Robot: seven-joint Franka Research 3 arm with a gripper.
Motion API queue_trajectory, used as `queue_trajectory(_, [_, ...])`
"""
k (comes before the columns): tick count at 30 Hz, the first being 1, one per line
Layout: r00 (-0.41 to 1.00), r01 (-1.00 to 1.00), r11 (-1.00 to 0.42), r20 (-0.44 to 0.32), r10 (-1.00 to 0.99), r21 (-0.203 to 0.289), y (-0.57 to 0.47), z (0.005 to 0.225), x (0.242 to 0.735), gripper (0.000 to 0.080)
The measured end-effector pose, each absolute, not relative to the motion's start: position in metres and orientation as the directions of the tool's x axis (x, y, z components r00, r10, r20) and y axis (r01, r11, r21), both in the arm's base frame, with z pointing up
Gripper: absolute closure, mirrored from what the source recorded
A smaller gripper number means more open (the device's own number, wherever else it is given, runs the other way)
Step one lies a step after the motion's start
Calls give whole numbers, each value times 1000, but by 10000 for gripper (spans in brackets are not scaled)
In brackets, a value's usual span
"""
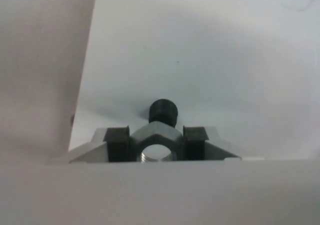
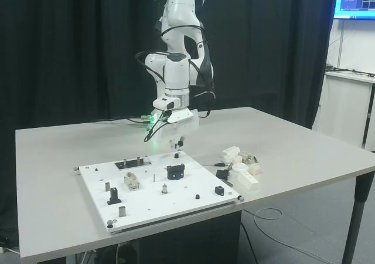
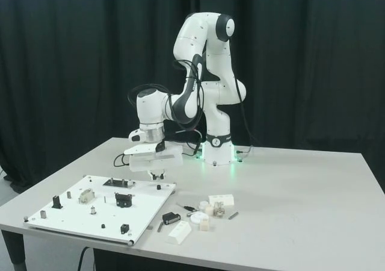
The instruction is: Place bolt 4.
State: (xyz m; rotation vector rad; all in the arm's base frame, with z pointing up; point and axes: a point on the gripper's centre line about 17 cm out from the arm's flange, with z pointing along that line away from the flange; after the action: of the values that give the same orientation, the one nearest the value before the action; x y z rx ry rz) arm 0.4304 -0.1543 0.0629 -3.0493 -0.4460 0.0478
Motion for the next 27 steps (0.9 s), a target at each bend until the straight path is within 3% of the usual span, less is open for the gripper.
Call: queue_trajectory(27, [963,265,-963,-49,267,-47,-147,63,431,578])
